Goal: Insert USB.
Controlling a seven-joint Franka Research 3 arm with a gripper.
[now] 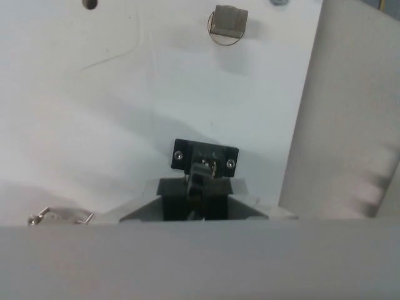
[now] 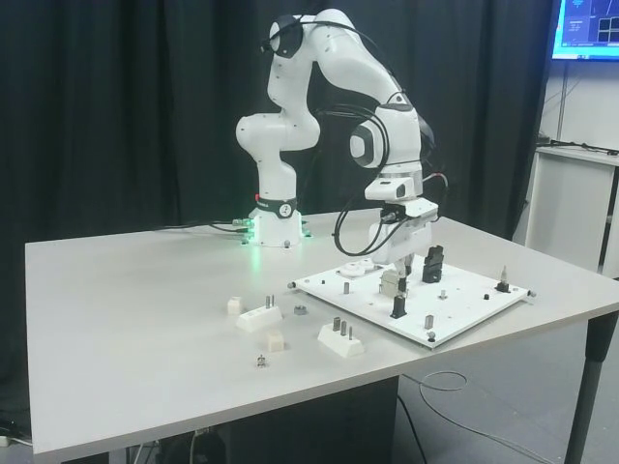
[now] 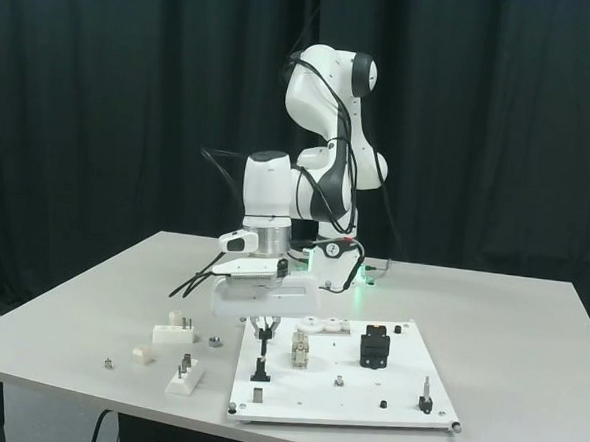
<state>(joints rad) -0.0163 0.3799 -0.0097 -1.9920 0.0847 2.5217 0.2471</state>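
where it hangs above the white board (image 3: pixel 345 389) — claw (image 3: pixel 262 328) grasping the usb plug (image 1: pixel 199 177).

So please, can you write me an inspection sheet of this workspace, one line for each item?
Surface: grey table, carrying a white board.
Job's things: black USB plug in the gripper, just before the black socket block on the board.
Clutter: small white fixture blocks beside the board; other black and grey fittings on the board.
Grippers: gripper shut on the USB plug, low over the board.
Cables: black cables hang from the wrist; one loops under the table.
Surroundings: black curtains; a screen in the corner.
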